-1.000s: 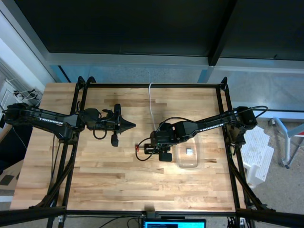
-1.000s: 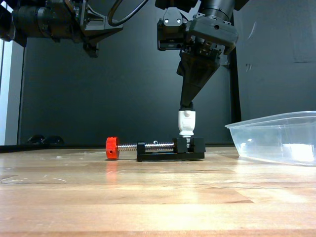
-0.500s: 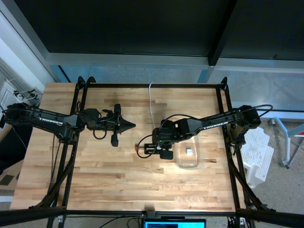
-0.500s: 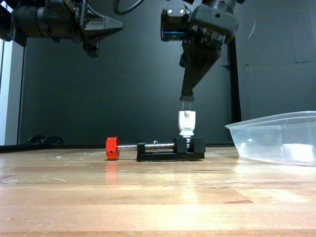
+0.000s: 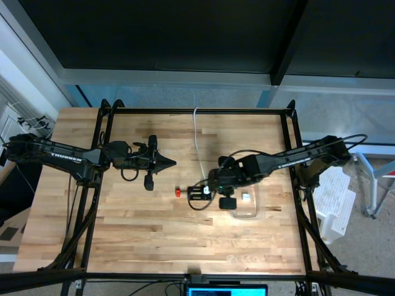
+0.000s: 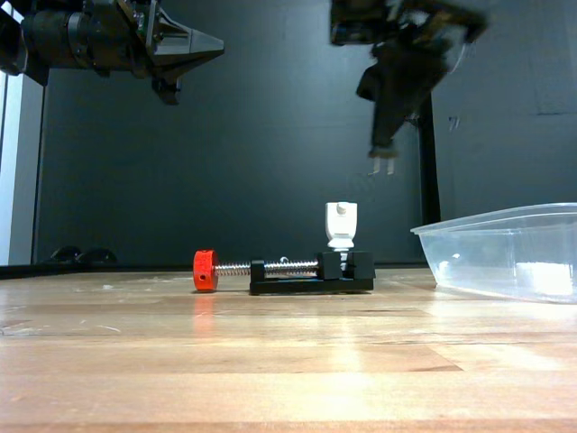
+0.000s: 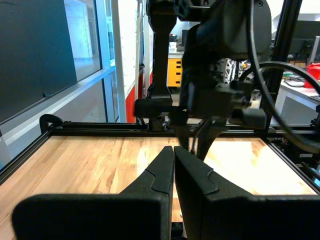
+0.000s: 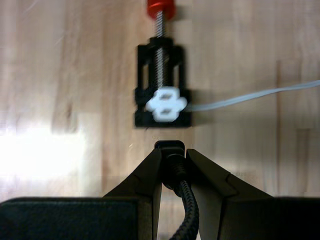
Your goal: Remove the power plug from the receptacle and place in the container
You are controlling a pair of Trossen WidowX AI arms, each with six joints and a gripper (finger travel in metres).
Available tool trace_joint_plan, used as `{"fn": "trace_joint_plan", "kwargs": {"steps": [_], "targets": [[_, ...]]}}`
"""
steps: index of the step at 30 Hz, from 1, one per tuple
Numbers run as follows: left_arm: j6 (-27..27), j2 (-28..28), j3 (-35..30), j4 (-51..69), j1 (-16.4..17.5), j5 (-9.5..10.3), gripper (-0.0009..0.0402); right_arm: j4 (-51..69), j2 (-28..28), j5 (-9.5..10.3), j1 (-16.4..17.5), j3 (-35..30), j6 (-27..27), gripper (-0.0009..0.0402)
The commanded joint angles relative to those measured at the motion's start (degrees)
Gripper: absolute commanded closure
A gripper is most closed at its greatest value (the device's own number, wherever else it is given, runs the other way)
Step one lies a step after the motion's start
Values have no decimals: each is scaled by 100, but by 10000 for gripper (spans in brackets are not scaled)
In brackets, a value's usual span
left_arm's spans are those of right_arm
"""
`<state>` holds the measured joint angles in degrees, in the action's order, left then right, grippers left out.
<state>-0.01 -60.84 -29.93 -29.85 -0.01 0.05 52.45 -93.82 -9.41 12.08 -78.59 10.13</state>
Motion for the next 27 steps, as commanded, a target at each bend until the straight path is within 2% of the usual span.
{"fn": "trace_joint_plan", "kwargs": {"steps": [1,6,14,17,21,24,27], "targets": [[0,2,-2,-7,0,-2,393,-15,337,-31,107,426,-9,393],[0,-2,-2,0,0,-2,393,-46,789,-321,273,1093,122,393],[0,-2,-2,0,0,-2,393,-96,1174,-326,356,1871,223,393],[0,2,-2,-4,0,-2,393,-116,1211,-468,398,2037,313,393],[0,-4,-2,2,0,0,393,-310,1246,-452,413,2240,356,391],[0,0,-2,-4,0,-2,393,-369,1246,-450,426,2273,450,374],[0,-2,-2,0,0,-2,393,-415,1250,-450,433,2273,463,340]]}}
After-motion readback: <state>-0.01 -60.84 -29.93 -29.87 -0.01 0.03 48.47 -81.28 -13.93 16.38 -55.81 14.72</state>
